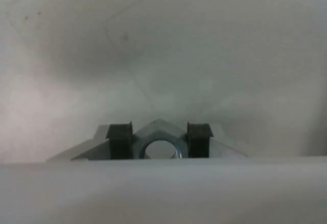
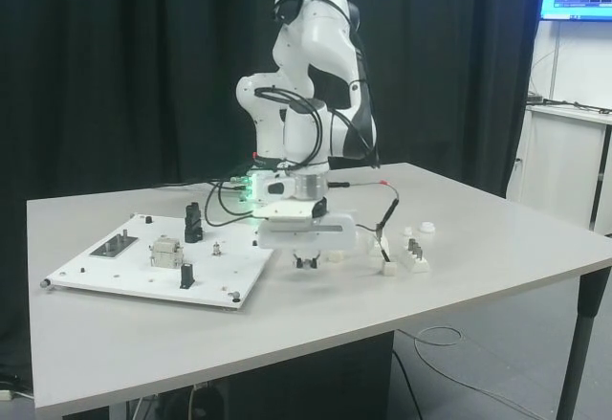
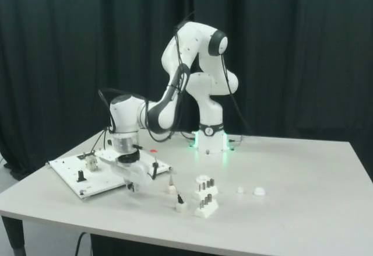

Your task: Place bolt 4.

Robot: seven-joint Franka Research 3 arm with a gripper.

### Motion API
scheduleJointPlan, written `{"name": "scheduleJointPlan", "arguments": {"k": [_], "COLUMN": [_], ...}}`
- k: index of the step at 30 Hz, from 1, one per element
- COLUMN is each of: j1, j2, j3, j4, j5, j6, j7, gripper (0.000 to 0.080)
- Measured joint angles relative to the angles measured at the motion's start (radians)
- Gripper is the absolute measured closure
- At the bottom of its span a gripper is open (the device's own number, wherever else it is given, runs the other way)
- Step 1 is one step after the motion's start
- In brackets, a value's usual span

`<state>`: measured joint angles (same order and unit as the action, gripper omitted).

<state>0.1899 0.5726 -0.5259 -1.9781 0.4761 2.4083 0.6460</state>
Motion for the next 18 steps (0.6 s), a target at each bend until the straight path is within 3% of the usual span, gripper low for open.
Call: {"name": "scheduleJointPlan", "arguments": {"k": [8,18], "j1": [0.000,0.000], "j2": [0.043,0.077], "j3": [0.023,0.035], "j4": [0.028,0.045], "j5": [0.024,0.024], "j6": [0.021,0.044], "j7": [0.000,0.011], "gripper": [0.0577,0.0577]}}
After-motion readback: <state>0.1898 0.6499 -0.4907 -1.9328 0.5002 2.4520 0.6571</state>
